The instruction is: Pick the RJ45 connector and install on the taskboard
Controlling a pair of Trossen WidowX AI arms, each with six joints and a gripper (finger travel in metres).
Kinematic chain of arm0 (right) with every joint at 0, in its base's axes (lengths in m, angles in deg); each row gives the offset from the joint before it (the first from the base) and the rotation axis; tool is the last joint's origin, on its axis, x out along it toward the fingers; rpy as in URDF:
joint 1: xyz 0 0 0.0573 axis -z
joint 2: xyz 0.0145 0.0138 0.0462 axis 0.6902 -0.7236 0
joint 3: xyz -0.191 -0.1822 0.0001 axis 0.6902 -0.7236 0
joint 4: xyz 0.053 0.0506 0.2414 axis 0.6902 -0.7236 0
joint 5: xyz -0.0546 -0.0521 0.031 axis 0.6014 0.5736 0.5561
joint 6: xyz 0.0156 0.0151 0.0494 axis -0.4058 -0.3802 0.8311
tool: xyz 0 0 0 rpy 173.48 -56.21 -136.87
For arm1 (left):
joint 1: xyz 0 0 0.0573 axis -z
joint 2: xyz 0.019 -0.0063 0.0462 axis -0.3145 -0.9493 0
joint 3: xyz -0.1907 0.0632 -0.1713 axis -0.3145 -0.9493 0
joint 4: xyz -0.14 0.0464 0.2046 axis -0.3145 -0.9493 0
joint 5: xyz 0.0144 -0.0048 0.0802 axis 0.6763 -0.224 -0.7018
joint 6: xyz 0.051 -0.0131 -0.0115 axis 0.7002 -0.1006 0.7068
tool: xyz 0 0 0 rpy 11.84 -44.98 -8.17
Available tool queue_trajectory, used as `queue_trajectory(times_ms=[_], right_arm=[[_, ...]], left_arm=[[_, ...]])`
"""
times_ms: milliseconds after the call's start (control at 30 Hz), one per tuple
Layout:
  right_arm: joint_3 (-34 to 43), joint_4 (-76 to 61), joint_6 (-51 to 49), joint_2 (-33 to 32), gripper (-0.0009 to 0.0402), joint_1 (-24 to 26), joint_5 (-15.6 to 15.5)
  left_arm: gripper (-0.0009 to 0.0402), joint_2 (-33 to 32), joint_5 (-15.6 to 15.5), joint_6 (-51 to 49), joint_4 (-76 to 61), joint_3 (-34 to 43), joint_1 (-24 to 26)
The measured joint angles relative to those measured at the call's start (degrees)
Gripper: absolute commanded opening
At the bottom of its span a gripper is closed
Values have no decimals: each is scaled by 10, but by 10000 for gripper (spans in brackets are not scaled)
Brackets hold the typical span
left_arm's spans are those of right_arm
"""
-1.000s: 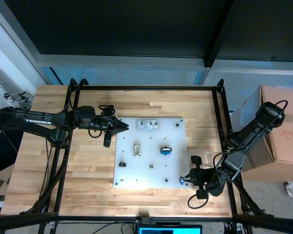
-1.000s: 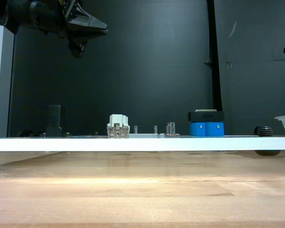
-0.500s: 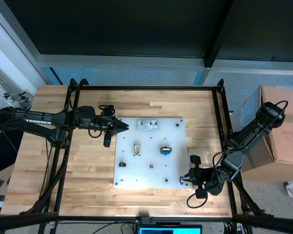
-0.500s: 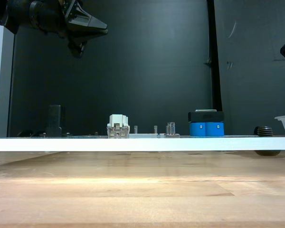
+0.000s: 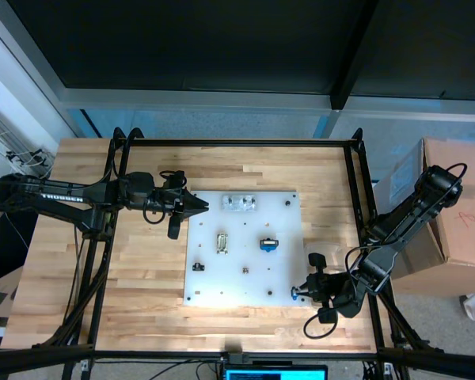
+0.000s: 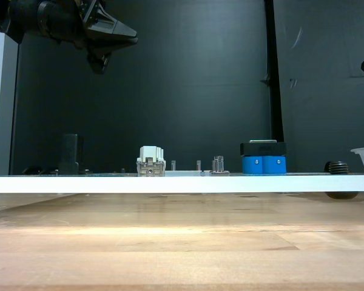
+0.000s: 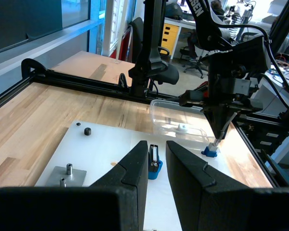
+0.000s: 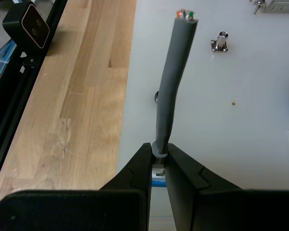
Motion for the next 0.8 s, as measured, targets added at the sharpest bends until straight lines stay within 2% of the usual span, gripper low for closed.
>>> queue_trajectory(times_ms=[800], right_arm=[[-3, -6, 0, 0, 0, 6, 1]], left_arm=[[49, 0, 0, 0, 0, 0, 0]])
